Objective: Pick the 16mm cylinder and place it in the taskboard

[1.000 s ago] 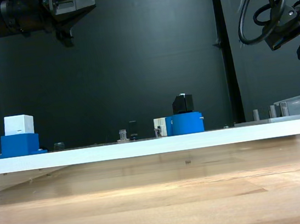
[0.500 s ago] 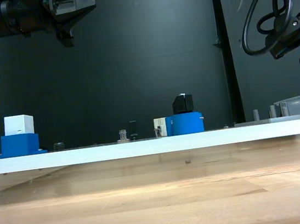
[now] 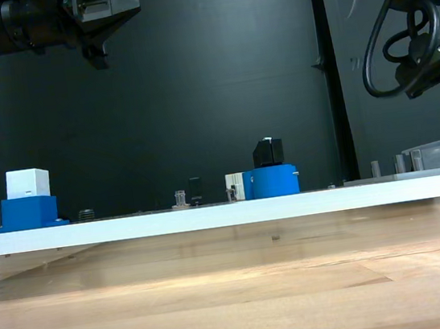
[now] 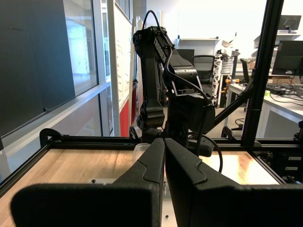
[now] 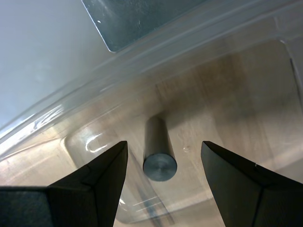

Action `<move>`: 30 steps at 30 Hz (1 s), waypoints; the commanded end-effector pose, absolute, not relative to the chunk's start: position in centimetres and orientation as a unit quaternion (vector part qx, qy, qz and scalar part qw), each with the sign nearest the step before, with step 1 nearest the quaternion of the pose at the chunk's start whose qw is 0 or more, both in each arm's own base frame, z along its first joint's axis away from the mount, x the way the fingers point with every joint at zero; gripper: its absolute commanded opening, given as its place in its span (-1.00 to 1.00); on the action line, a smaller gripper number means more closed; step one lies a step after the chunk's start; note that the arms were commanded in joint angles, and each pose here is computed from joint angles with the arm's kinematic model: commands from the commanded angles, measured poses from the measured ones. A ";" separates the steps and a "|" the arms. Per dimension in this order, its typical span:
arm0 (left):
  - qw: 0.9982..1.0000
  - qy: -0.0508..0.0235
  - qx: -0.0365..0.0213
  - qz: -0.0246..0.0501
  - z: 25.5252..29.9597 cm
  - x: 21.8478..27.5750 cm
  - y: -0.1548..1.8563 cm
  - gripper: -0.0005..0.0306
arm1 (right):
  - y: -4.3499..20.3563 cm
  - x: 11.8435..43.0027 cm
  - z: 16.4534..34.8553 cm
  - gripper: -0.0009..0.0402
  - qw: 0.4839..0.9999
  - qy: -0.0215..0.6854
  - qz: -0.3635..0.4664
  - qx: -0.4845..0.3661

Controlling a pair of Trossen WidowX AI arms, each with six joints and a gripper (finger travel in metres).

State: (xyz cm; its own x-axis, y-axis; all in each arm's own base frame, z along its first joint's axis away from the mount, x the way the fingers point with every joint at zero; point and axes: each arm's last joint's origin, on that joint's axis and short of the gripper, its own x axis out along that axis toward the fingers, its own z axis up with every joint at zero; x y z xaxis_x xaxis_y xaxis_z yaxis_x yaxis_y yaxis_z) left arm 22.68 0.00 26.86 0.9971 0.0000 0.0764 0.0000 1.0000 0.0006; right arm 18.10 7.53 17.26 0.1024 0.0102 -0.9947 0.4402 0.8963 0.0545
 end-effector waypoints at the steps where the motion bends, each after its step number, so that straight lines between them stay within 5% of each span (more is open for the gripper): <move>1: 0.999 -0.038 0.000 0.000 26.86 22.68 0.00 -0.96 | 7.5 18.1 17.1 0.06 0.723 0.652 -0.148 0.173; 30: 0.999 -0.038 0.000 0.000 26.86 22.68 0.00 -0.97 | 7.5 18.1 16.9 -0.39 0.726 0.648 -0.147 0.175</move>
